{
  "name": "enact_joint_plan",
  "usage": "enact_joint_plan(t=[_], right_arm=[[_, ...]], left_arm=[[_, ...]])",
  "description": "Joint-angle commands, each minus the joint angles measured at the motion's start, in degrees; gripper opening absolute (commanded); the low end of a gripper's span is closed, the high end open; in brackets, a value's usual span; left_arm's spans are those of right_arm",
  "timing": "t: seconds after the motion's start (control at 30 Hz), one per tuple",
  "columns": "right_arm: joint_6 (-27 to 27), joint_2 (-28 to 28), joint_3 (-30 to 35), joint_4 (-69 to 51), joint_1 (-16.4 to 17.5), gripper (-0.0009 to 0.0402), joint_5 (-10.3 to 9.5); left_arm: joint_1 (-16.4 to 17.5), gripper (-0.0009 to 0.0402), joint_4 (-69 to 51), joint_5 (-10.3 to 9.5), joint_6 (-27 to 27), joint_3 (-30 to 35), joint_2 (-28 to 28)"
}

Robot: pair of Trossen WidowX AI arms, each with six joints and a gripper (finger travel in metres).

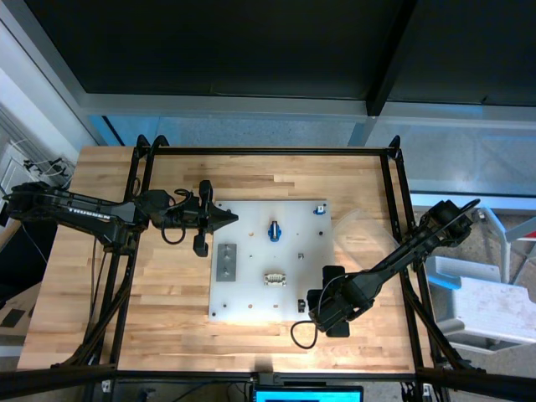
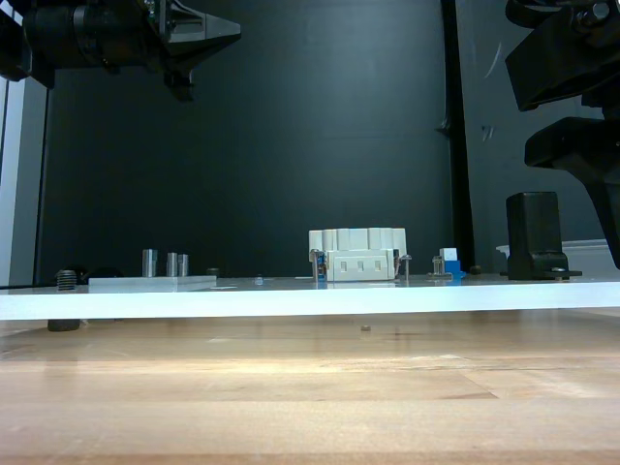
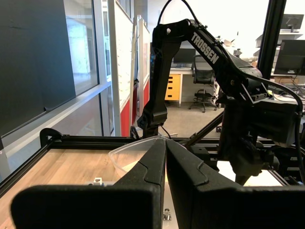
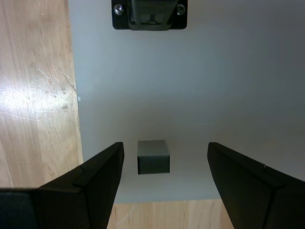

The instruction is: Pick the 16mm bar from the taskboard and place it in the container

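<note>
Over taskboard, left tool, right tool, container beside

Surface: light wood, plank-jointed. Frame: black metal rails along the surface's edges, slanted struts at both sides. Bin: white-grey, beyond the surface's right edge. Screen: blue-lit, at the near edge. Background in the left wrist view: glass partition, orange cabinet, black office chair.
</note>
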Motion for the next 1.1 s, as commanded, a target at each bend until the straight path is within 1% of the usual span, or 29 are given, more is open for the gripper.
enact_joint_plan(t=[0.03, 0.17, 0.57, 0.63, 0.7, 0.9, 1.1], right_arm=[[0.0, 0.0, 0.0, -0.1, 0.0, 0.0239, -0.11], [0.0, 0.0, 0.0, -0.1, 0.0, 0.0209, -0.09], [0.1, 0.0, 0.0, 0.2, 0.0, 0.0099, -0.57], [0.1, 0.0, 0.0, 0.3, 0.0, 0.0084, -1.05], [0.0, 0.0, 0.0, 0.4, 0.0, 0.0071, -1.92], [0.0, 0.0, 0.0, 0.6, 0.0, 0.0038, -1.88], [0.0, -0.2, 0.0, 0.6, 0.0, 0.0019, -1.84]], left_arm=[[0.0, 0.0000, 0.0, 0.00, 0.0, 0.0, 0.0], [0.0, 0.0000, 0.0, 0.00, 0.0, 0.0, 0.0], [0.0, 0.0000, 0.0, 0.00, 0.0, 0.0, 0.0], [0.0, 0.0000, 0.0, 0.00, 0.0, 0.0, 0.0], [0.0, 0.0000, 0.0, 0.00, 0.0, 0.0, 0.0], [0.0, 0.0000, 0.0, 0.00, 0.0, 0.0, 0.0], [0.0, 0.0000, 0.0, 0.00, 0.0, 0.0, 0.0]])
